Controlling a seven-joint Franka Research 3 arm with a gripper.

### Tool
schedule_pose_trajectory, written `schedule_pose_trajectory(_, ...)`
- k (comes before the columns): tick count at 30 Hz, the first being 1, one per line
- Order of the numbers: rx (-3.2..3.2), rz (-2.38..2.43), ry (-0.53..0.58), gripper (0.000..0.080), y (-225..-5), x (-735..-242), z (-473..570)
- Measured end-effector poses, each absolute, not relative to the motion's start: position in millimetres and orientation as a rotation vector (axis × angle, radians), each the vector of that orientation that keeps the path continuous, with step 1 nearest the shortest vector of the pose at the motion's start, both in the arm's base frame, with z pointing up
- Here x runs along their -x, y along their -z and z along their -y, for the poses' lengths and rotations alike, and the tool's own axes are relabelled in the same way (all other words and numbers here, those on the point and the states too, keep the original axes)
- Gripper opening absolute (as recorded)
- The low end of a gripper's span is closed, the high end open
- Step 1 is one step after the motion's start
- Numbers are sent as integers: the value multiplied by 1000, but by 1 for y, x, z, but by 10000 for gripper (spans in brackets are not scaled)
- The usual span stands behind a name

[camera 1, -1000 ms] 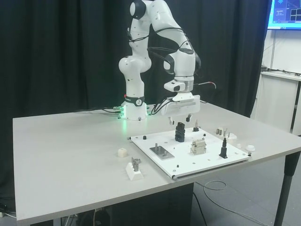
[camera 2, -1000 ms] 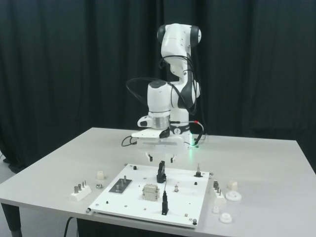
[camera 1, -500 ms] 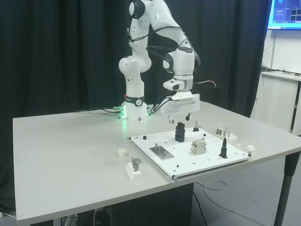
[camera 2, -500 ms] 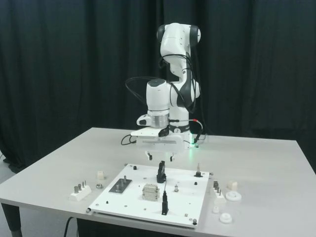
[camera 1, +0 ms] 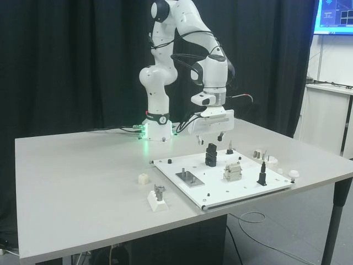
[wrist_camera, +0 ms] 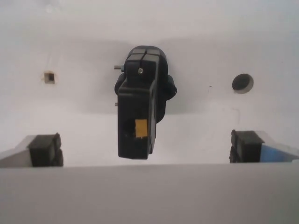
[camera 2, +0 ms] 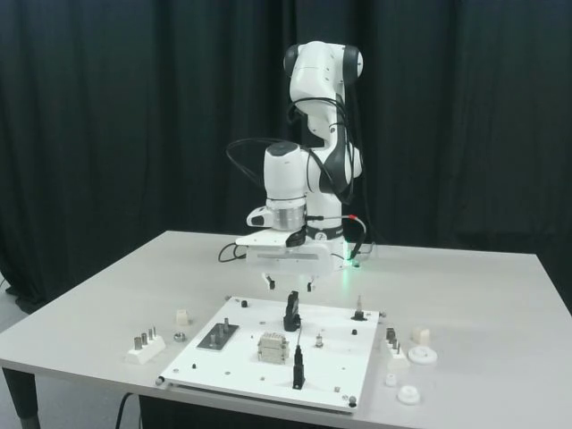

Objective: Pick large gear.

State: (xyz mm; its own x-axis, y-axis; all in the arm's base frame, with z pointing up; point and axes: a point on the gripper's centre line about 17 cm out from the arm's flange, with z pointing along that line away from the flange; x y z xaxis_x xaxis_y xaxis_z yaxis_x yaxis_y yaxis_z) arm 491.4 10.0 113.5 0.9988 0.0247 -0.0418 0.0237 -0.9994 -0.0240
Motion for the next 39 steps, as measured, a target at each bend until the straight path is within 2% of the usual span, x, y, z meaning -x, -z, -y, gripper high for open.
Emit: schedule_pose_trajectory(39, 3129, 65, -66, 800, -114, -491, -6)
